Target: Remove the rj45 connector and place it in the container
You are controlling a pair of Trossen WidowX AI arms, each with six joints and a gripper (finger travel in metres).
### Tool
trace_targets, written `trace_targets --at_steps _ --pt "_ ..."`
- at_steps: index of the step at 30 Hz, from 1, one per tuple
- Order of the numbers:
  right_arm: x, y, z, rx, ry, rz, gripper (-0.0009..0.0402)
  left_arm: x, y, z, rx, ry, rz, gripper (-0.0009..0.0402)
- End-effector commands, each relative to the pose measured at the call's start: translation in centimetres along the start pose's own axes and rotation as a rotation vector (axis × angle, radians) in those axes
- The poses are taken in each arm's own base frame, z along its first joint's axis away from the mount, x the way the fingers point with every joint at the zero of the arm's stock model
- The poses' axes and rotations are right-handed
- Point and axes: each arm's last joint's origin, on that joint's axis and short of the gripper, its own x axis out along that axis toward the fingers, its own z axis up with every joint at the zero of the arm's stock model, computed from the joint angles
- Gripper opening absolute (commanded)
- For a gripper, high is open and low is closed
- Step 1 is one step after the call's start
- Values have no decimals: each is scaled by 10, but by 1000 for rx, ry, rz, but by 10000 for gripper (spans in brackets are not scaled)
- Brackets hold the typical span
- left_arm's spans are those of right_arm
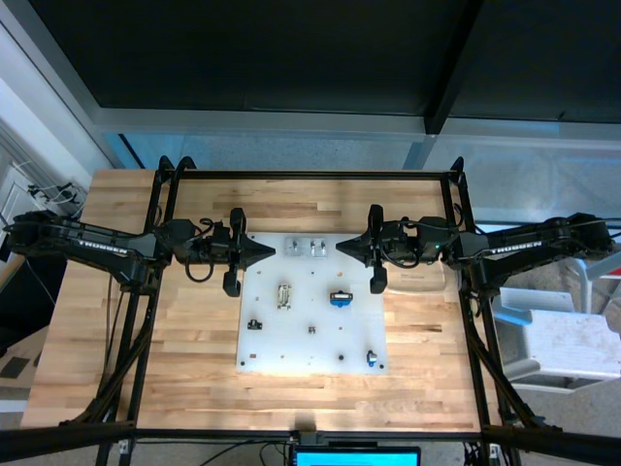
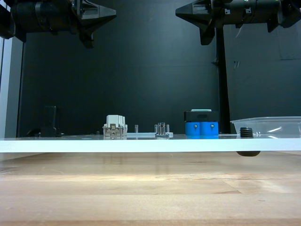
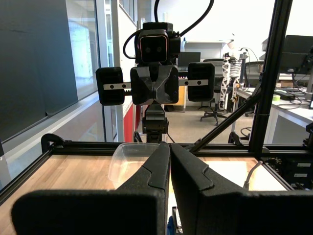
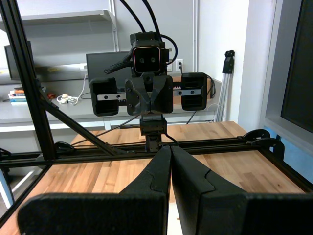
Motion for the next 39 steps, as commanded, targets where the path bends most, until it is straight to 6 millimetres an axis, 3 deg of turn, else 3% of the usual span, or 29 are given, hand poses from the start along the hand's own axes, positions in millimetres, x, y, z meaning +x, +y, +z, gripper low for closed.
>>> trace_targets --at_steps 1,15,22,31,39 --pt "0 2 0 1 2 52 0 0 0 0 0 0 0 0" --pt "-3 2 2 28 17 53 0 0 0 0 0 0 0 0" --pt "-6 7 5 21 220 11 0 0 0 0 0 0 0 0" --pt "-15 27 10 -32 543 -6 0 0 0 0 0 0 0 0" --pt "-29 40 1 -26 717 -31 0 0 0 0 0 0 0 0"
